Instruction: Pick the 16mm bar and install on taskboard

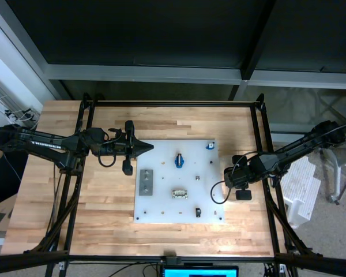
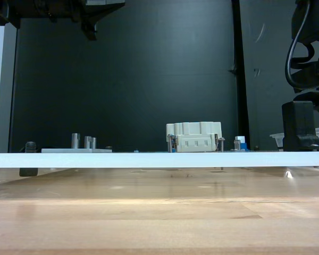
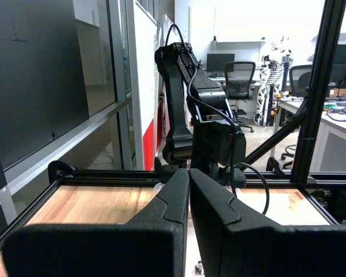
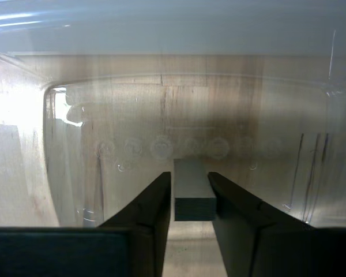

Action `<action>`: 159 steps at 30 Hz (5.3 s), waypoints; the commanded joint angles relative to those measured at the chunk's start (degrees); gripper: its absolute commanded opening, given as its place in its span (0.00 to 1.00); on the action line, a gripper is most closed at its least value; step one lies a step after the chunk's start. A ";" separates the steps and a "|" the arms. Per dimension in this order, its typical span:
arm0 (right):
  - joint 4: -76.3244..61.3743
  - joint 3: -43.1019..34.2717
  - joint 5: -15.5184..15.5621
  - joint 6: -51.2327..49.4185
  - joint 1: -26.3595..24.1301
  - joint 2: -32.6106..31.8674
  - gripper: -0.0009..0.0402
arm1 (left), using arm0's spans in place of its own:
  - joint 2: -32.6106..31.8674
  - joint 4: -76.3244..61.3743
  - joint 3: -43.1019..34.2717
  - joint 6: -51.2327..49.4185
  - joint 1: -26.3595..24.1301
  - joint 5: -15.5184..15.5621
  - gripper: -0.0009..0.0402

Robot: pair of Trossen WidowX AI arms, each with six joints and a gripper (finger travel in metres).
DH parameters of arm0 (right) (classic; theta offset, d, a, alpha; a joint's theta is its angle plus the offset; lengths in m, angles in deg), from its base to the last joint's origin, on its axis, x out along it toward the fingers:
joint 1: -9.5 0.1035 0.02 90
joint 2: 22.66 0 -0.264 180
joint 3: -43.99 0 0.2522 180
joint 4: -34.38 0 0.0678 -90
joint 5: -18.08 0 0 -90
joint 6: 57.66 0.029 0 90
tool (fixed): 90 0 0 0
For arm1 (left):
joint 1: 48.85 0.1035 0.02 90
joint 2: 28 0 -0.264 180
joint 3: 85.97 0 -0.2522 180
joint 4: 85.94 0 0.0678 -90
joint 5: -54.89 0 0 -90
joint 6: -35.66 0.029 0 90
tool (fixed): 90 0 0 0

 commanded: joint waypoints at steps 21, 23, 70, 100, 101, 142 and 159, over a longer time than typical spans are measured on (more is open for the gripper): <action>-6.27 -8.48 0.04 0.07 0.09 0.76 0.04 | 0.00 0.02 -0.02 0.00 0.00 -0.02 0.02; -8.00 -10.05 0.02 0.11 0.09 0.76 0.04 | 0.00 0.02 -0.02 0.00 0.02 -0.02 0.02; -11.56 -33.59 -0.50 10.69 13.05 -22.12 0.04 | 0.00 0.00 -0.02 0.00 0.00 -0.02 0.02; -5.31 -36.48 -0.74 14.67 16.87 -31.32 0.04 | 0.00 0.00 -0.02 0.00 0.00 -0.02 0.02; -5.29 -36.48 -0.76 14.69 16.87 -31.32 0.04 | 0.00 0.00 -0.02 0.00 0.02 -0.02 0.02; -4.02 -35.47 -1.29 15.76 16.85 -31.95 0.03 | 0.00 0.00 -0.02 0.00 0.02 -0.02 0.02; -1.99 -33.48 -0.02 16.13 16.83 -31.95 0.02 | 0.00 0.00 -0.02 0.00 0.00 -0.02 0.02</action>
